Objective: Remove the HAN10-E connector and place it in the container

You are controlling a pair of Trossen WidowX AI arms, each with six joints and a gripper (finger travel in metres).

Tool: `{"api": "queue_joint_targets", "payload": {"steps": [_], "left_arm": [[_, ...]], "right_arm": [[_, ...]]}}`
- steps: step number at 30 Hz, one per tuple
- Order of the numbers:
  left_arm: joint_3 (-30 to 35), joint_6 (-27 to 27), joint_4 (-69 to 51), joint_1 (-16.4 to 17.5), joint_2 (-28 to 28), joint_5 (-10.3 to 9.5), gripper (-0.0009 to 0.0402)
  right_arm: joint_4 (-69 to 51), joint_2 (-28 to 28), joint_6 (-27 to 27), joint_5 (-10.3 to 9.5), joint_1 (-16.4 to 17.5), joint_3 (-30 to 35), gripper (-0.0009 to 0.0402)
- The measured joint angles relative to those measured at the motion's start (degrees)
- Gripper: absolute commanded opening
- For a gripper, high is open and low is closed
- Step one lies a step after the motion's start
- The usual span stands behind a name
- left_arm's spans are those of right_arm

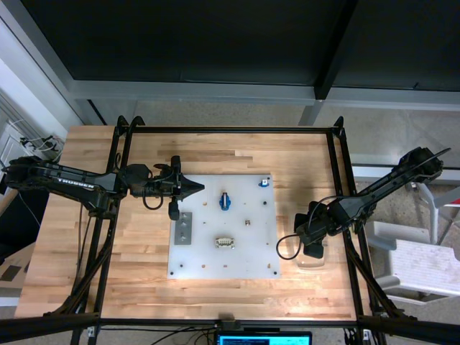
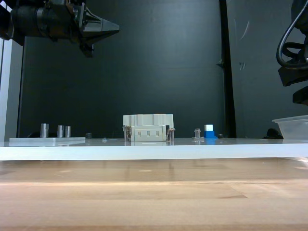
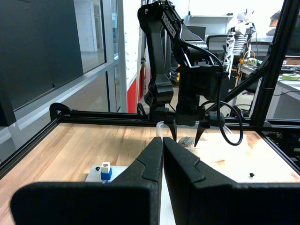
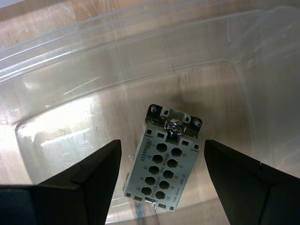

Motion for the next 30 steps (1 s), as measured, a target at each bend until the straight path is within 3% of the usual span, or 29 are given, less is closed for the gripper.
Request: {"api": "queue_joint_targets", "payload": {"steps": [15, 30], "left_arm": [[0.0, 0.0, 0.0, 0.0, 0.0, 0.02, 0.0], [0.0, 0.0, 0.0, 0.0, 0.0, 0.02, 0.0]], "right_arm": [[-0.9, 0.0, 0.0, 0.0, 0.0, 3.0, 0.0249], [-12.7, 0.0, -0.2, 0.0, 0.0, 11.1, 0.0249]]}}
